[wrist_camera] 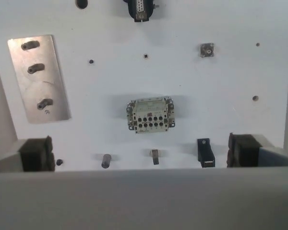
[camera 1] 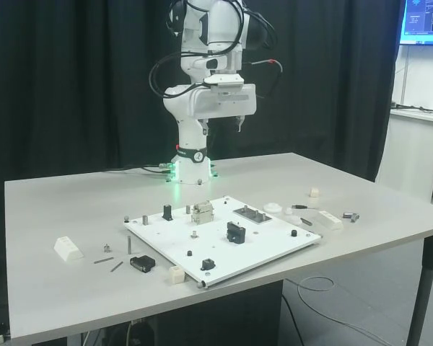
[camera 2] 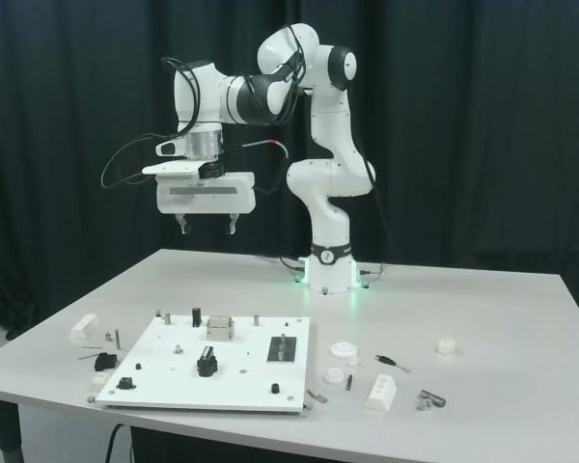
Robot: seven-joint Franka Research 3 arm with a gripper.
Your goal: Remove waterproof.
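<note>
Waterproof connector (wrist_camera: 150, 115) (camera 1: 201, 213) (camera 2: 219, 328) seated upright on white board (wrist_camera: 192, 86) (camera 1: 274, 241) (camera 2: 241, 391).

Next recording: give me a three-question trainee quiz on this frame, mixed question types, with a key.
1. True or false: the pincer is holding a part.
2. Where does the multi-pin connector sit: A) on the white board, B) loose on the grey table, C) between the fingers?
3. Fill in: the pincer hangs high ____ the board, touching nothing.

Key: 1 false, its fingers are apart and empty; 2 A; 3 above.
</note>
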